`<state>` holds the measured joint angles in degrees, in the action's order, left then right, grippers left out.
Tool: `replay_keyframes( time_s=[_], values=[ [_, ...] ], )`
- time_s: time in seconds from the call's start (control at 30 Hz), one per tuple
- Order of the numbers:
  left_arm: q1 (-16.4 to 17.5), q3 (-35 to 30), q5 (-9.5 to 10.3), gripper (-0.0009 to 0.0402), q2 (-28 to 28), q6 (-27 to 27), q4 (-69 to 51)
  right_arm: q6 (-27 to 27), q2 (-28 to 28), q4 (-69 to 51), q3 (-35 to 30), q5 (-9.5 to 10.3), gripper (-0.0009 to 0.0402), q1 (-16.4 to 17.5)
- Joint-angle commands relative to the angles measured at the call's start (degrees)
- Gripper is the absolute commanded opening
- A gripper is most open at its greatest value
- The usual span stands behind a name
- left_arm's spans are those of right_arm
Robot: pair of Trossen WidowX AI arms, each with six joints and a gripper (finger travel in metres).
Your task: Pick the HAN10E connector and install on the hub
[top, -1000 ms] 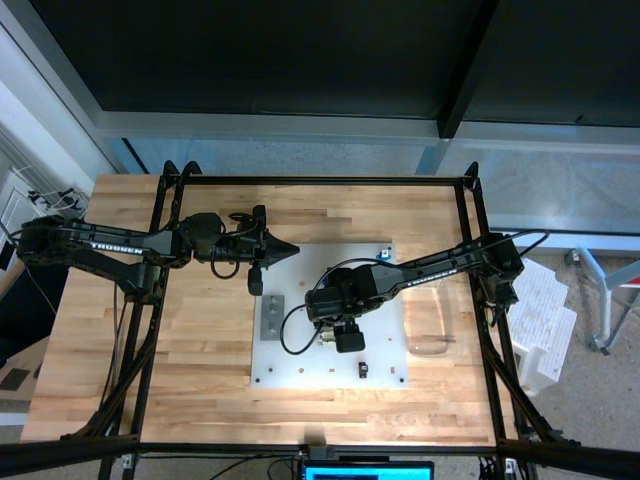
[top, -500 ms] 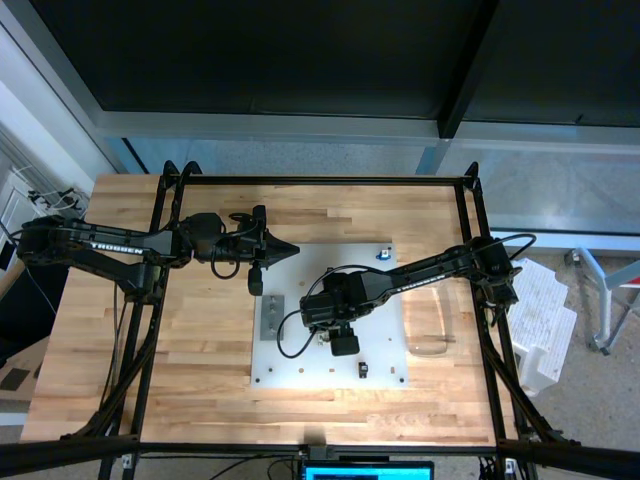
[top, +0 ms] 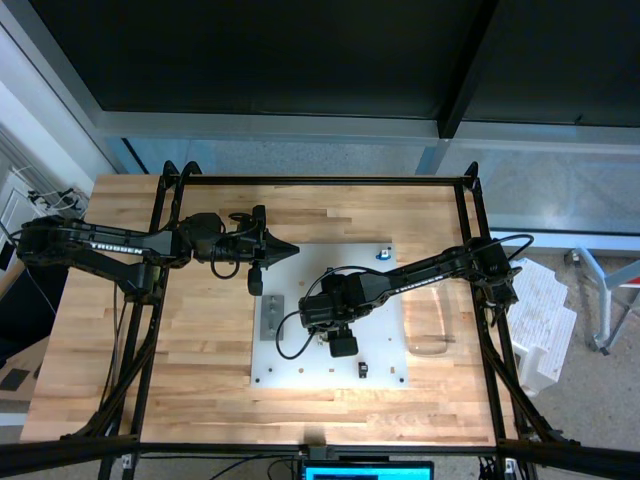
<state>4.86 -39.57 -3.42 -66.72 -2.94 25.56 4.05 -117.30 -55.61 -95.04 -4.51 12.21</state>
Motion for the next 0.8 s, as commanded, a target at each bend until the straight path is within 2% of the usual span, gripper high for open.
replay_keyframes(
  time_s=[0.03, 0.5, 0.8],
  values=[
    [0.02, -0.02, -0.02, 0.0, -0.02, 0.0, 0.02, -0.28, -0.39, -0.22, 0.2, 0.07, 0.0252, -0.17],
    [0.02, -0.02, -0.02, 0.0, -0.02, 0.0, 0.04, 0.2, 4.31, -2.56, -0.04, 0.04, 0.0252, -0.2],
    [0.02, -0.02, -0.02, 0.0, -0.02, 0.0, 0.02, -0.5, 2.32, -0.83, 0.04, 0.04, 0.0252, -0.42]
  ],
)
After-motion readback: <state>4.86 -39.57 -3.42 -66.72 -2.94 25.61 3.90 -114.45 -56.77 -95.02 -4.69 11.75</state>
